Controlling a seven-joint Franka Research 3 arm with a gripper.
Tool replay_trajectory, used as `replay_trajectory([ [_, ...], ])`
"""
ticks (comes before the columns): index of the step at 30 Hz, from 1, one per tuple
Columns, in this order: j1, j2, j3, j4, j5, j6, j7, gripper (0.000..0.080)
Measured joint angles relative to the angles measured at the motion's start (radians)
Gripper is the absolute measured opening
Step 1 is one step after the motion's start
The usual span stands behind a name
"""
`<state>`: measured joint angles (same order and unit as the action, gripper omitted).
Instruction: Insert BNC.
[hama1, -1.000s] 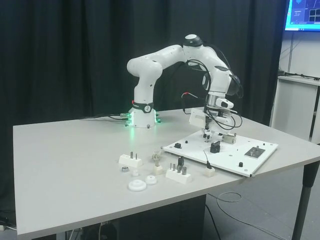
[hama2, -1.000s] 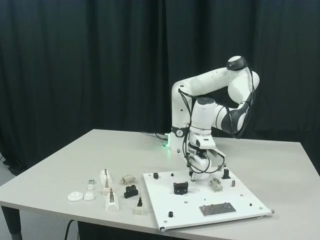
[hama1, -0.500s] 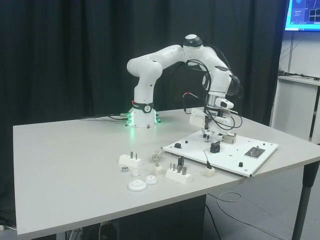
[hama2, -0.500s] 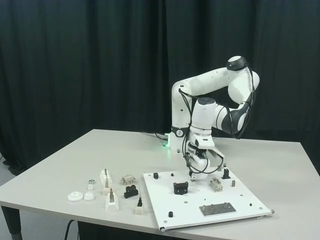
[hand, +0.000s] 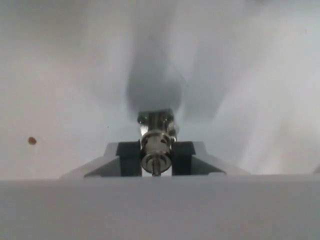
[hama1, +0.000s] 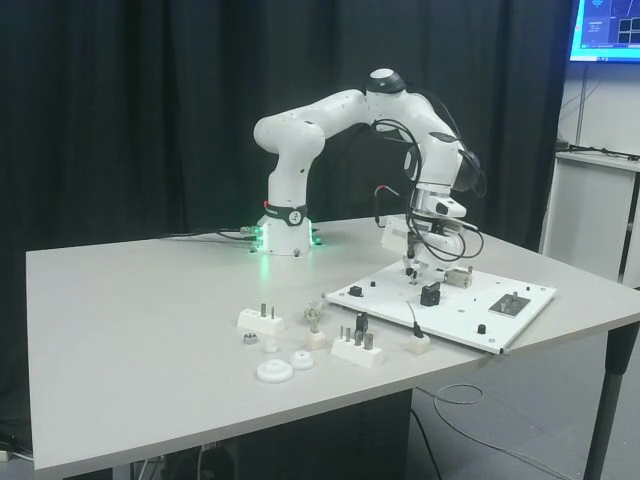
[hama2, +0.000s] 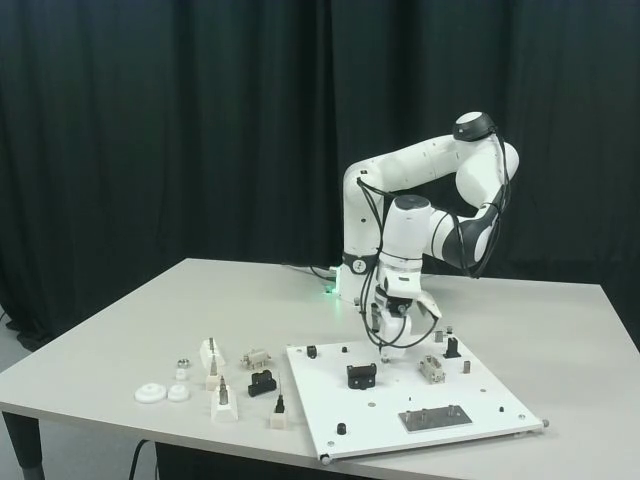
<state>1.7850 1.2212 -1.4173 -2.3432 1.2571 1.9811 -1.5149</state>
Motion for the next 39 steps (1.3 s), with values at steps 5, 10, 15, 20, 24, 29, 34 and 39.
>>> replay_trajectory([
  [5,-0.001,0.0,-0.001,0.0,0.0,-0.004,0.074,0.0125],
  [10,-0.003,-0.001,-0.003,0.0,0.0,-0.009,0.154,0.0125],
  [15,-0.006,-0.004,-0.004,0.001,0.0,-0.014,0.226,0.0125],
  [20,-0.012,-0.008,-0.004,0.002,0.0,-0.02,0.292,0.0125],
  [24,-0.018,-0.015,-0.004,0.003,0.002,-0.023,0.328,0.0125],
  [29,-0.025,-0.021,-0.006,0.003,0.007,-0.032,0.381,0.0125],
  [34,-0.031,-0.027,-0.007,0.004,0.007,-0.038,0.421,0.0125],
  [39,-0.037,-0.027,-0.01,0.004,0.015,-0.049,0.493,0.0125],
])
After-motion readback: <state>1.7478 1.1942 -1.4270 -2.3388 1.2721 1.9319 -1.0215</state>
